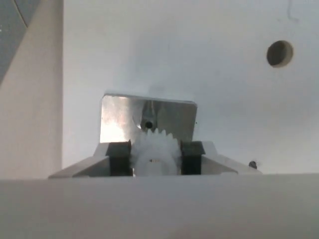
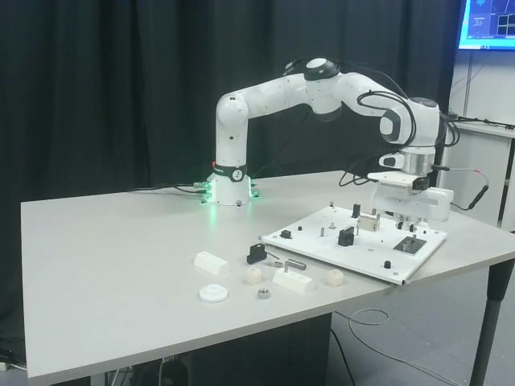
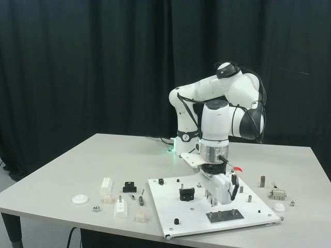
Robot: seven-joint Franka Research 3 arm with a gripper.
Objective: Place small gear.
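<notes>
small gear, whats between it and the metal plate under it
Nothing shows between them in the wrist view: the small gear, held in the gripper, overlaps the metal plate with its peg hole.

Two room views, one wrist close-up

My arm (image 2: 273,92): white rounded shells in jointed segments, with black bands at the joints and a grey metal ring at the wrist (image 3: 213,150). Base (image 2: 228,186): a white column bolted to the tabletop, ringed with a black collar and lit green at its foot. Cables: black, looping from the upper arm along the forearm to the wrist. My hand (image 1: 155,158): a white boxy body, two black finger pads (image 1: 118,157) set on grey angled metal fingers. One small dark screw head shows on a finger's outer face.
</notes>
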